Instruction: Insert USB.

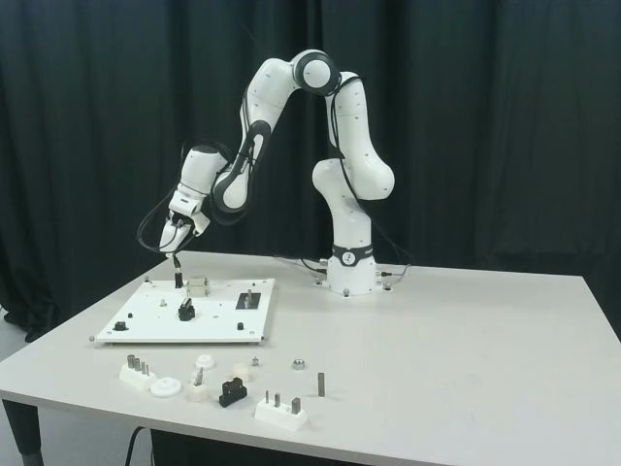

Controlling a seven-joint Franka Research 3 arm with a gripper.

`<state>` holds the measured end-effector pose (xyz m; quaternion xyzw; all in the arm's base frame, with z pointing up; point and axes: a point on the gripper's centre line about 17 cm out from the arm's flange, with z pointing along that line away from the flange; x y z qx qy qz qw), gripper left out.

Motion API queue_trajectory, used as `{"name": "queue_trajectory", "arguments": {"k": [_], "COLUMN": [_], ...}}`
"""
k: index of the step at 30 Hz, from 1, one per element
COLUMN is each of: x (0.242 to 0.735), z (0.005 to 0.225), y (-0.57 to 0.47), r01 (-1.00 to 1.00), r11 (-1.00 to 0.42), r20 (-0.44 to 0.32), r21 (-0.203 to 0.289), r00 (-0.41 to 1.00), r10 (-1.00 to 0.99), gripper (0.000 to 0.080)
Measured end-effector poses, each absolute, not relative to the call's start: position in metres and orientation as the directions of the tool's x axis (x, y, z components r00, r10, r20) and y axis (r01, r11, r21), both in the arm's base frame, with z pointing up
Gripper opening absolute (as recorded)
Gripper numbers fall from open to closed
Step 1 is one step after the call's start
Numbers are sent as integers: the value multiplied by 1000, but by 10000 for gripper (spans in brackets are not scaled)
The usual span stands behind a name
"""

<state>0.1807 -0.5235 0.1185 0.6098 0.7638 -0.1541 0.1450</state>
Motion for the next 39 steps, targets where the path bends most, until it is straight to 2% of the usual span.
{"name": "queue_trajectory", "arguments": {"k": [27,39], "x": [187,187], "z": [119,112], "y": [-524,-526], "r01": [971,968], "r11": [231,239], "r20": [-413,-417], "r21": [-65,-83], "r00": [-237,-251], "r10": [879,873], "gripper": [25,25]}}
